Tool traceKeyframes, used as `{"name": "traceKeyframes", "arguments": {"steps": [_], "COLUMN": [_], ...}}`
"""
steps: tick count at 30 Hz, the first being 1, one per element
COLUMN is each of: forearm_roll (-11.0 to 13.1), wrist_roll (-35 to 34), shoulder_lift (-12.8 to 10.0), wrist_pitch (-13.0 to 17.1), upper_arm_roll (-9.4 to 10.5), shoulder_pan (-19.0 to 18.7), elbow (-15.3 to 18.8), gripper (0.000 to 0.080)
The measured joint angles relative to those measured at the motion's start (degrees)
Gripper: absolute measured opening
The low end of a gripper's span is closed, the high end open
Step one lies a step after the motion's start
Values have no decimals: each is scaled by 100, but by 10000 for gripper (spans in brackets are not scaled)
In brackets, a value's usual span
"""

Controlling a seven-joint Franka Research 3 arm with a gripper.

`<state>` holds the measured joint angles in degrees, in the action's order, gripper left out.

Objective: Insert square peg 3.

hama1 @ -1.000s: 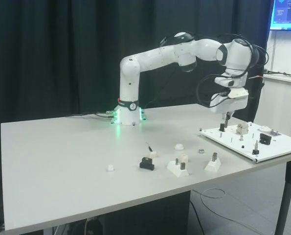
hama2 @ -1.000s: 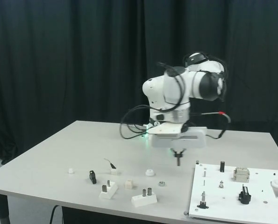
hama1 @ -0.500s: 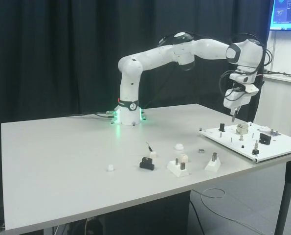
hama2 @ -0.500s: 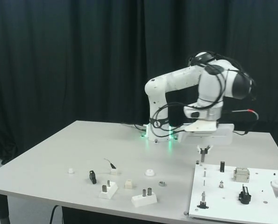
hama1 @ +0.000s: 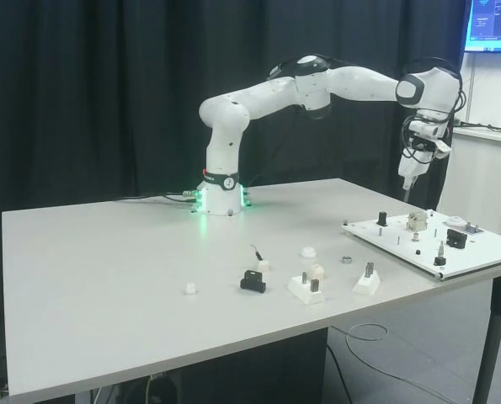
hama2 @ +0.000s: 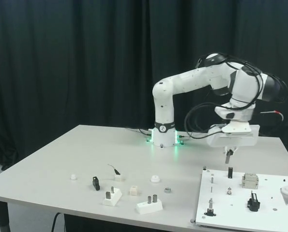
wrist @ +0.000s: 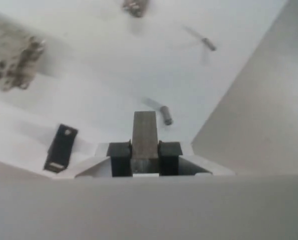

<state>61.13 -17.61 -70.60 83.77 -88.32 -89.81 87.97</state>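
- I held the square peg (wrist: 144, 134) upright in my jaws, closed tight on its upper end, its lower end pointing down from between them.
- I judged this to be the carrying step: the peg was gripped and in the air but not yet seated.
- In both room views my jaws hung above the white board (hama2: 240, 212), over its edge nearest the arm's base (hama2: 164, 137), with the peg (hama2: 228, 155) well clear of the surface.
- A small black upright piece (hama2: 230, 172) stood on the board just below the peg.
- I could not tell which hole was meant for it.
- The next move, as I judged it, called for lining the peg's flat sides up square with its hole, then lowering straight and slowly.
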Motion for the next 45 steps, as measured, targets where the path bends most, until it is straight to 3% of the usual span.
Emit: {"name": "traceKeyframes", "arguments": {"steps": [6,19,31,40,45], "forearm_roll": [-110,-141,-138,-54,126], "wrist_roll": [1033,1507,2774,3381,3826], "shoulder_lift": [0,-1,0,1,1], "wrist_pitch": [15,170,617,973,1047], "upper_arm_roll": [19,96,181,210,213], "shoulder_pan": [-300,-998,-1653,-1947,-2025], "elbow": [54,391,977,1393,1529], "gripper": [111,111,111,111,111]}}
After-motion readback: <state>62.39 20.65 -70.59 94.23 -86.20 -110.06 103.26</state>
